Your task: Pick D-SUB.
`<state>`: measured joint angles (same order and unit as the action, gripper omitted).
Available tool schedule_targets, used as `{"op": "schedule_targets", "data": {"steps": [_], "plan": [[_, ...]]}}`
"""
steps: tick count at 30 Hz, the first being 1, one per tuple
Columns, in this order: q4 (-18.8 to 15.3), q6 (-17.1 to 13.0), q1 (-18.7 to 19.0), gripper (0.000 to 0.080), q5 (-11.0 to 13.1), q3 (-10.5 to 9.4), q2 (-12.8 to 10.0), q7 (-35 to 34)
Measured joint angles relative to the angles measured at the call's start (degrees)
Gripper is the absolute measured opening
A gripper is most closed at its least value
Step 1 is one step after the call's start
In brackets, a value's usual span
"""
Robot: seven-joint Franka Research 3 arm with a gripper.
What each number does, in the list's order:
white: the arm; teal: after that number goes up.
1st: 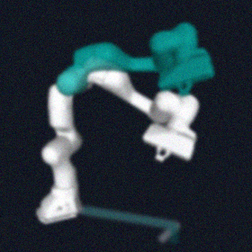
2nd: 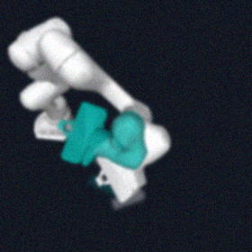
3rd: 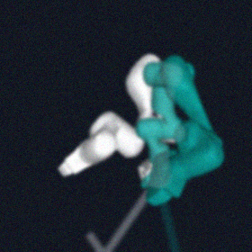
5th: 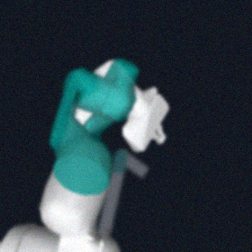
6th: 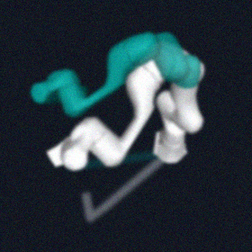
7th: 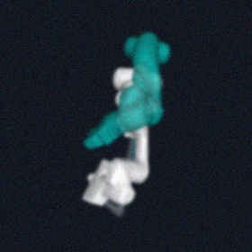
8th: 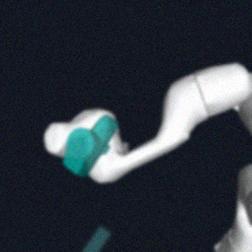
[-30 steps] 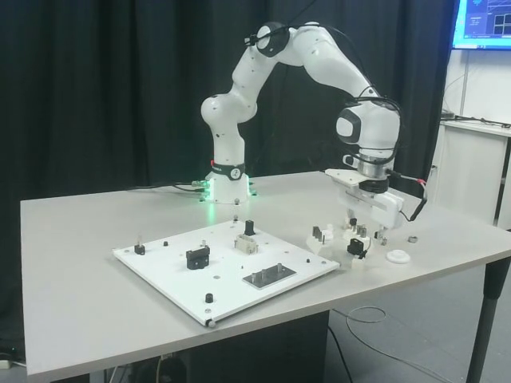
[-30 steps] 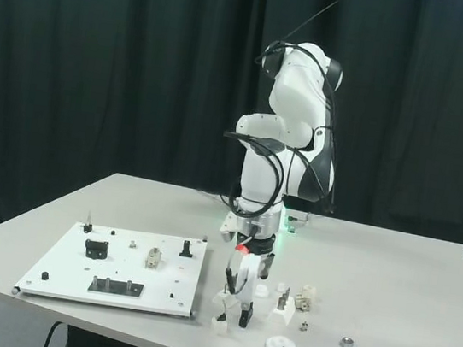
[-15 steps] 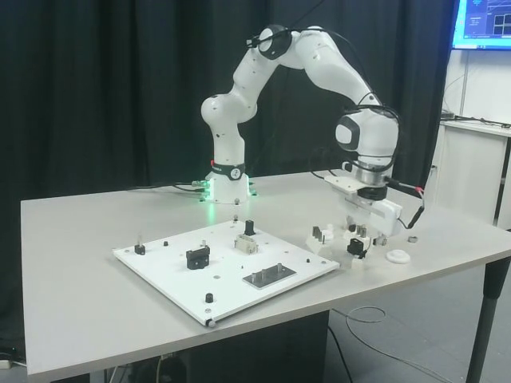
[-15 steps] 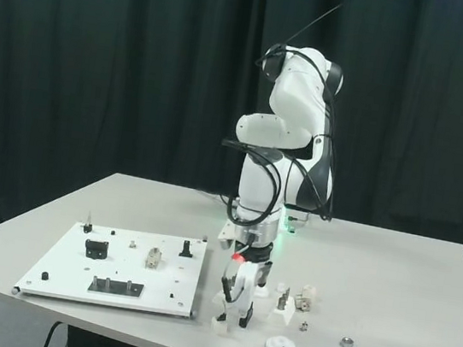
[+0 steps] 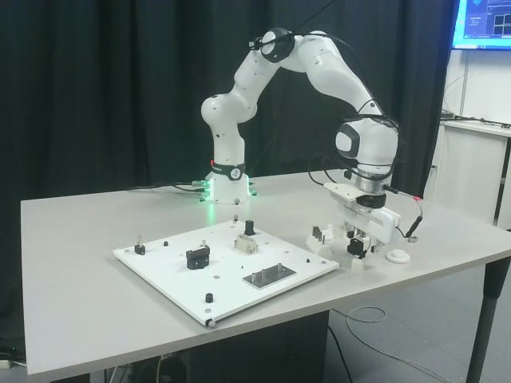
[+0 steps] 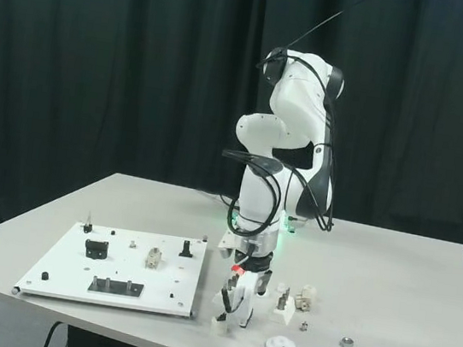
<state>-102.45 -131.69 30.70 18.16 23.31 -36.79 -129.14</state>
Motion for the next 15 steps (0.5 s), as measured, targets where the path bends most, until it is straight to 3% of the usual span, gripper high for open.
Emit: {"op": "schedule_targets", "data": {"steps": [10,11,15], "plan": [[0.0,-0.5,0.1,0.0800,0.0,-0.30,-0.7,0.0],[0.0,-0.6,0.1,0.0694,0.0,-0.30,-0.7,0.0],[0.0,-0.7,0.1,0.0694,0.0,-0.31,-1.0,0.0]]}}
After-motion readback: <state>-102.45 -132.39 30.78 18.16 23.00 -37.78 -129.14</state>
